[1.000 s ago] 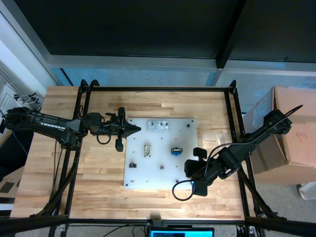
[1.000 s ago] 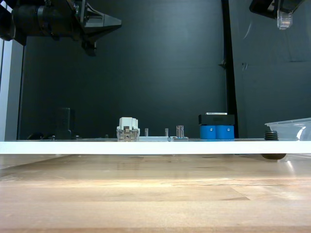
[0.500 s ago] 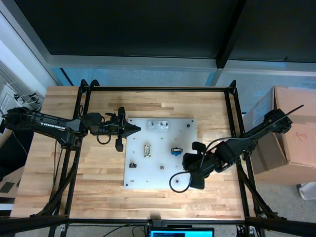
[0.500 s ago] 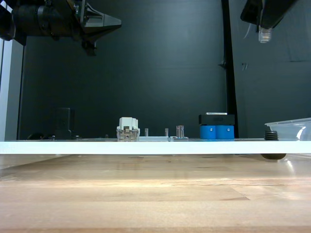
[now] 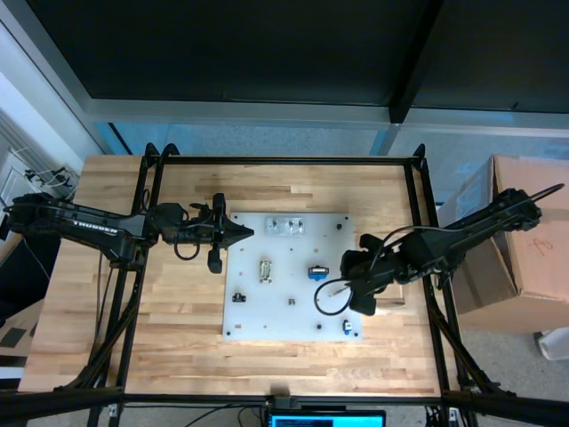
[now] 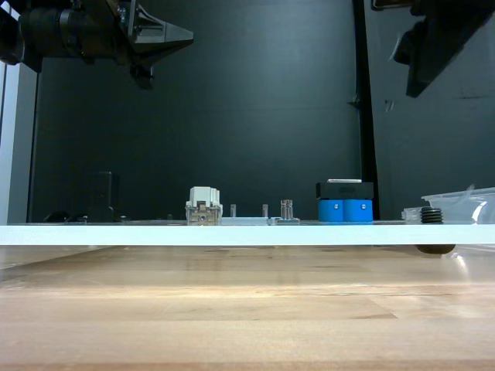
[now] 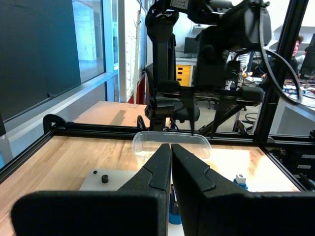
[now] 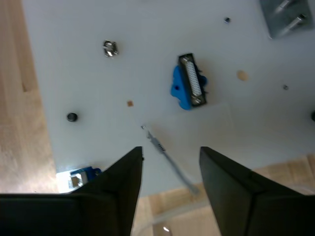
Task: Remove the RJ45 connector from the taskboard and place in the container
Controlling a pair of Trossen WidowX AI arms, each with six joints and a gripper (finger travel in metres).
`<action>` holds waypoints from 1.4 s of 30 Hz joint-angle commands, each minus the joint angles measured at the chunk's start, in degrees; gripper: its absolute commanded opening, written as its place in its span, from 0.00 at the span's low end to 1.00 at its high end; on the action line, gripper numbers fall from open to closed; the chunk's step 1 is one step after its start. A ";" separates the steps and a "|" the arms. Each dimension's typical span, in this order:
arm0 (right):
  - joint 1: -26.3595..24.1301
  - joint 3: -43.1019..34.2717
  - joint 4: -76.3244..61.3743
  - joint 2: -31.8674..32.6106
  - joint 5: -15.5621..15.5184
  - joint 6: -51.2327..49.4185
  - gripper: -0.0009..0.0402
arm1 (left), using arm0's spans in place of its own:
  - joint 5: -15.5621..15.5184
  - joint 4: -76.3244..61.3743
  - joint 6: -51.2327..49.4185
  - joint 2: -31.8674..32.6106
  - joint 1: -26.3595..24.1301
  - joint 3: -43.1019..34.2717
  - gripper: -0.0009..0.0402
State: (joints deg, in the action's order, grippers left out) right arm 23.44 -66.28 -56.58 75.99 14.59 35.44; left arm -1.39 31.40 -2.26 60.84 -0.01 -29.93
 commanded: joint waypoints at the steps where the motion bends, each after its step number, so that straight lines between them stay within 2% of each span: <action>1: -0.72 2.51 -0.11 -2.69 -0.04 0.07 0.52 | 0.02 0.00 0.02 0.02 0.02 -0.02 0.02; 6: -0.98 5.68 -0.20 -6.40 -0.07 0.07 0.58 | 0.02 0.00 0.02 0.02 0.02 -0.02 0.02; 16: -1.07 6.91 -0.24 -8.39 -0.04 -1.97 0.59 | 0.02 0.00 0.02 0.02 0.00 -0.02 0.02; 24: -1.07 6.86 1.88 -5.46 -0.76 -7.91 0.59 | 0.02 0.00 0.00 0.02 0.02 -0.02 0.02; 30: -1.07 6.88 3.56 -0.90 -1.27 -13.03 0.59 | 0.02 0.00 0.02 0.02 0.02 -0.02 0.02; 35: -1.09 6.88 5.95 3.28 -4.17 -15.63 0.59 | 0.00 0.00 0.02 0.02 0.02 -0.02 0.02; 37: -1.09 6.88 7.50 4.61 -4.46 -16.81 0.59 | 0.02 0.00 0.02 0.02 0.02 -0.02 0.02; 42: -2.29 6.88 9.79 7.82 -8.96 -19.52 0.59 | 0.02 0.00 0.02 0.02 0.00 -0.02 0.02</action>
State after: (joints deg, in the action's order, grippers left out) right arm 21.52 -59.35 -47.11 82.98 6.42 16.62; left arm -1.39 31.38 -2.26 60.86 -0.01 -29.93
